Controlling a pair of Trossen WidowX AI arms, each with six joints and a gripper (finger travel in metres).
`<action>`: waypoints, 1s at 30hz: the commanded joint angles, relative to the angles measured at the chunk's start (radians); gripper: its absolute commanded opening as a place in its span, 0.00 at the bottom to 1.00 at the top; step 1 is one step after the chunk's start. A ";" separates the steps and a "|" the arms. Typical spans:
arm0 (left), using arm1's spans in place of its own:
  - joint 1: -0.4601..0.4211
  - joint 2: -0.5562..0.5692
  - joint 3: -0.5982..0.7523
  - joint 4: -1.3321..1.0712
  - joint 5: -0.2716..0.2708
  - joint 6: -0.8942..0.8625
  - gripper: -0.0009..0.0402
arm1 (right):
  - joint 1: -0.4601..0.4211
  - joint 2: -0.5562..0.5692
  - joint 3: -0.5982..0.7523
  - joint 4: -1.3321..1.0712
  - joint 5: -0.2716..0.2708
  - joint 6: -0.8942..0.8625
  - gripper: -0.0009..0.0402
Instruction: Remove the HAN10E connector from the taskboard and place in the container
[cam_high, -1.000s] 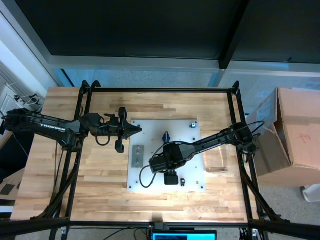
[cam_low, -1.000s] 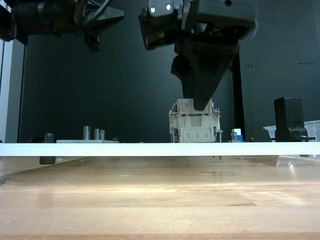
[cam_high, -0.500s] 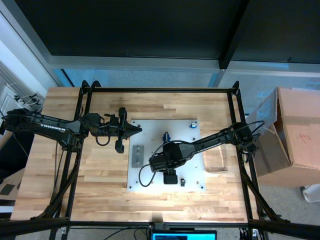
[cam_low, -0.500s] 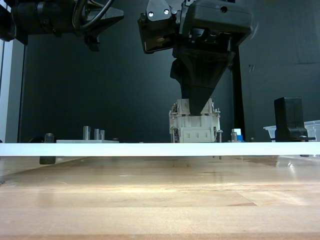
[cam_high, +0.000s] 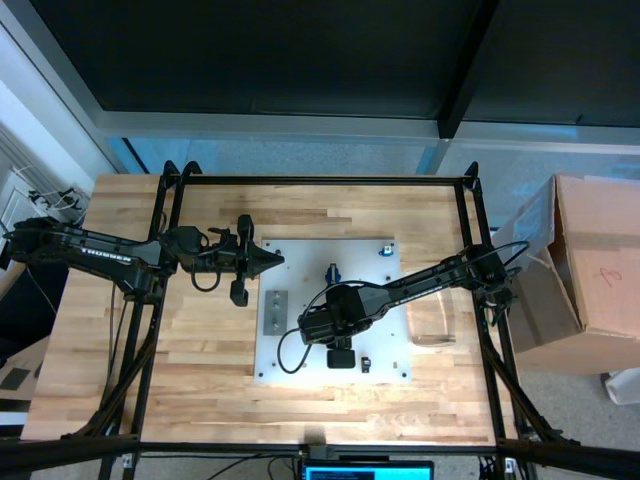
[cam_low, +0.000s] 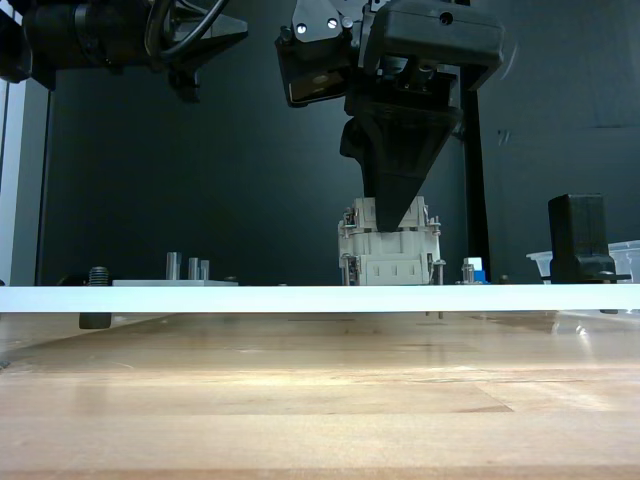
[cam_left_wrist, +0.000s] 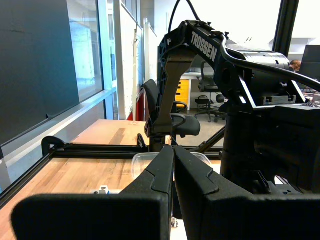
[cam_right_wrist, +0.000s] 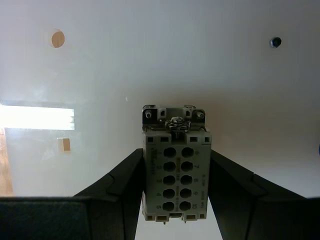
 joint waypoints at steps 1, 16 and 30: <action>0.000 0.000 0.000 0.000 0.000 0.000 0.02 | 0.000 -0.019 0.001 -0.007 0.001 0.000 0.03; 0.000 0.000 0.000 0.000 0.000 0.000 0.02 | 0.000 -0.126 0.043 -0.091 0.003 0.016 0.05; 0.000 0.000 0.000 0.000 0.000 0.000 0.02 | 0.016 -0.143 0.043 -0.103 0.002 0.058 0.05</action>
